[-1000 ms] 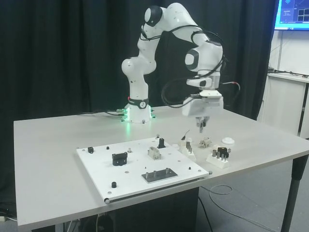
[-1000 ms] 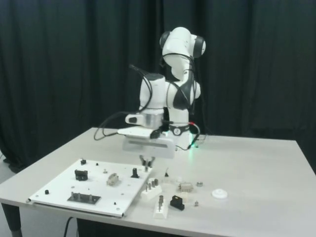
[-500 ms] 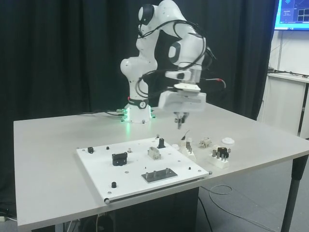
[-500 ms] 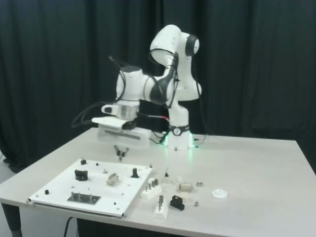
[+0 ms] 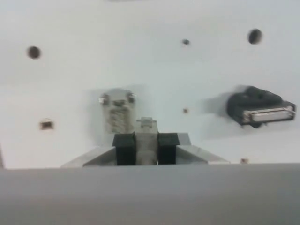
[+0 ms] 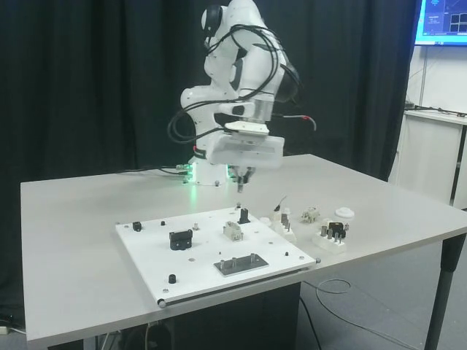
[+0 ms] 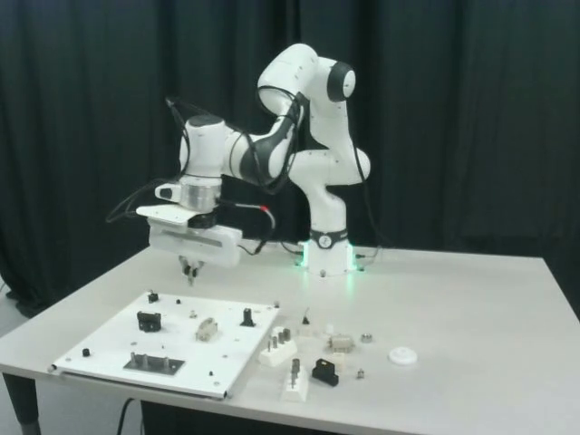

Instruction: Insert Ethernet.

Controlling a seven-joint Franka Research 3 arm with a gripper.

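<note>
While the white arm (image 6: 233, 58) reaches out from its base, the grey counter (image 6: 73, 211) carries a white board (image 6: 211, 251) of fittings. Above the board's far side hangs the end effector (image 6: 241, 177), its black pads (image 5: 124, 147) closed on a small Ethernet plug (image 5: 146, 136). Directly below the plug, seen from the wrist, sits a grey socket block (image 5: 117, 110); a black multi-pin connector (image 5: 258, 108) is mounted apart from it. Beside the board stand white holders with pegs (image 6: 330, 237) and a white disc (image 6: 344, 212).
</note>
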